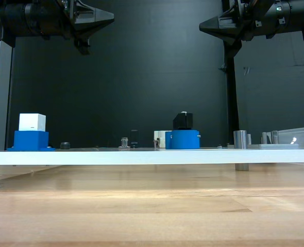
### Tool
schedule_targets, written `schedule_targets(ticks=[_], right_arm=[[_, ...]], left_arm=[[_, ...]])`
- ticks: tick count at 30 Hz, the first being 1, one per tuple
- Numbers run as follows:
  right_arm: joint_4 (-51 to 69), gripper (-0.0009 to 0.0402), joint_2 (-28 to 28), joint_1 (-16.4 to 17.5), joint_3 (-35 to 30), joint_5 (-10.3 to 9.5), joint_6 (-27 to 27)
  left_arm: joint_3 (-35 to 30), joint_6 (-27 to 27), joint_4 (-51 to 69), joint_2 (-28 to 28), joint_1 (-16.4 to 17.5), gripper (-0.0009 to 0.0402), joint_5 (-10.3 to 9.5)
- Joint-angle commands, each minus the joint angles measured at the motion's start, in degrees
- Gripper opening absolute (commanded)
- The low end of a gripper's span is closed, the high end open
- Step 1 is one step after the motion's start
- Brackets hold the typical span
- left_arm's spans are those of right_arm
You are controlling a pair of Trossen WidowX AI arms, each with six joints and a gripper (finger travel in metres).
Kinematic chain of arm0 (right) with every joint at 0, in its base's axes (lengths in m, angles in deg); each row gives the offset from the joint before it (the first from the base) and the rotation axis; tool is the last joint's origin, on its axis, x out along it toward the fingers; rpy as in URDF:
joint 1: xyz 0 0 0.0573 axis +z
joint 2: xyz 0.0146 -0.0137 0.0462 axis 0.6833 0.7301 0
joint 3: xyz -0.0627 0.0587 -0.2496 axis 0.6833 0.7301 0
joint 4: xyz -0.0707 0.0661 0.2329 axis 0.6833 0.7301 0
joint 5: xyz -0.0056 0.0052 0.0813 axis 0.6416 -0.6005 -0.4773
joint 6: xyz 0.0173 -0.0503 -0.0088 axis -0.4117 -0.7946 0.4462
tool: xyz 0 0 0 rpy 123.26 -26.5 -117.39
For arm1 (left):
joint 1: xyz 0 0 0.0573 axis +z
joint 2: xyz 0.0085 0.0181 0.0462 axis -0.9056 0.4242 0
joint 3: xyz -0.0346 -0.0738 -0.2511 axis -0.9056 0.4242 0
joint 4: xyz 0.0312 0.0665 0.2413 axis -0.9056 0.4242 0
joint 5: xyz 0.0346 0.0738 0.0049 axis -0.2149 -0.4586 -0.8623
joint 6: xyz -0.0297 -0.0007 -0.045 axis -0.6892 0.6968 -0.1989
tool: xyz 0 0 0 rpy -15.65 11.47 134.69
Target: Pick the 16mm cylinder and place it in the container
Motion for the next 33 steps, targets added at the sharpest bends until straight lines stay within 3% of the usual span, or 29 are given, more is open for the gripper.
schedule_targets(ticks=[1, 17, 26, 33], right_arm=[[-0.07, 0.0, 0.0, 0.02, -0.04, -4.96, 0.0], [2.47, 0.0, 0.0, 0.02, -1.51, -4.94, 2.05], [26.18, 0.0, 2.51, 0.02, -12.26, -3.34, 4.13], [48.19, 0.0, 10.14, 0.17, -25.07, -3.21, 5.27]], left_arm=[[-0.02, 0.0, -0.02, -0.02, 0.04, 0.0, 0.0], [-0.02, 0.0, -0.02, -0.02, 0.02, 0.0, 0.0], [-0.02, 0.0, -0.02, 0.0, 0.02, 0.0, 0.0], [-0.02, 0.0, -0.02, 0.0, 0.02, 0.0, 0.0]])
